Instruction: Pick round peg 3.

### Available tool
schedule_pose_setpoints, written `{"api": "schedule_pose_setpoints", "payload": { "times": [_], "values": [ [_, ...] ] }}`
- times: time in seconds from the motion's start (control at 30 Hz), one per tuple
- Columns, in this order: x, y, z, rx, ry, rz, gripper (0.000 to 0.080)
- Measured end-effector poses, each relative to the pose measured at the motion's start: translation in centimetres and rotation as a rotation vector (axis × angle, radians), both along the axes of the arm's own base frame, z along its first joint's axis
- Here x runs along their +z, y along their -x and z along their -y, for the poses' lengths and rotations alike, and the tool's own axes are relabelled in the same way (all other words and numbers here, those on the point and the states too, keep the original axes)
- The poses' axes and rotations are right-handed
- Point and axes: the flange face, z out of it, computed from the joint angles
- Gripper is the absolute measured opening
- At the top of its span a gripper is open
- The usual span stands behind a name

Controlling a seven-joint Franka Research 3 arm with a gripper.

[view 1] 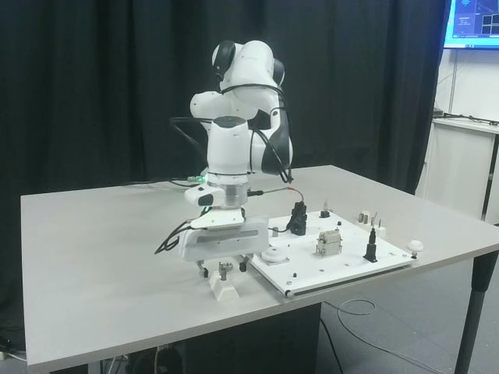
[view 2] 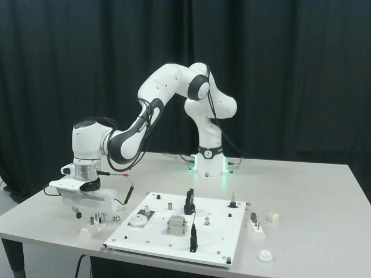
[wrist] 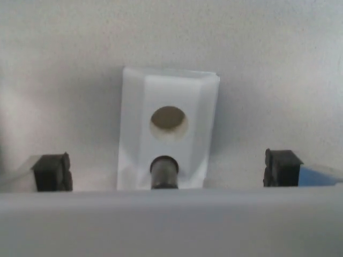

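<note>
Wrist view: fingers (wrist: 167,170) spread wide, holding nothing; the two black fingertips (wrist: 52,172) sit apart at lower left and lower right of the frame. Between them, lower centre, stands the white peg holder (wrist: 169,134), with one empty round hole (wrist: 168,119) at frame centre and round peg 3 (wrist: 164,172), a dark upright cylinder, seated just below it. Peg touches neither fingertip. Grey tabletop (wrist: 268,64) fills the rest.

First room view: white arm (view 1: 238,117) bends down over the tabletop (view 1: 93,241), w/ fingers (view 1: 222,271) low, just above the holder (view 1: 224,289) at lower centre of frame. Peg (view 1: 225,269) pokes up from the holder, between the fingertips. White task board (view 1: 335,257) lies just right of the holder, carrying several small fixtures.

Second room view: arm base (view 2: 210,159) at centre, arm reaching to the left of frame; fingers (view 2: 93,218) hang over the holder (view 2: 91,231) at lower left. Peg (view 2: 93,220) upright in holder, near the board (view 2: 179,229) edge. Small white parts (view 2: 265,255) lie on the tabletop (view 2: 313,197) right of the board.
</note>
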Motion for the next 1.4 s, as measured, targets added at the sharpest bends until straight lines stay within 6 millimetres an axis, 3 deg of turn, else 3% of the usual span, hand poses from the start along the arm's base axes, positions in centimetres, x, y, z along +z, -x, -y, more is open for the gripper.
{"api": "schedule_pose_setpoints", "payload": {
  "times": [0.67, 0.7, 0.87, 0.9, 1.07, 1.1, 1.4],
  "values": [
    [-0.81, 0.24, 0.05, 0.061, -0.003, -0.02, 0.08],
    [-0.82, 0.27, 0.09, 0.064, -0.004, -0.021, 0.0692],
    [-0.87, 0.41, 0.29, 0.066, -0.006, -0.025, 0.0692],
    [-0.88, 0.44, 0.33, 0.065, -0.007, -0.026, 0.0522],
    [-0.92, 0.54, 0.43, 0.063, -0.009, -0.029, 0.0522],
    [-0.93, 0.55, 0.44, 0.063, -0.01, -0.03, 0.0314],
    [-0.94, 0.57, 0.43, 0.063, -0.014, -0.035, 0.0314]
  ]
}}
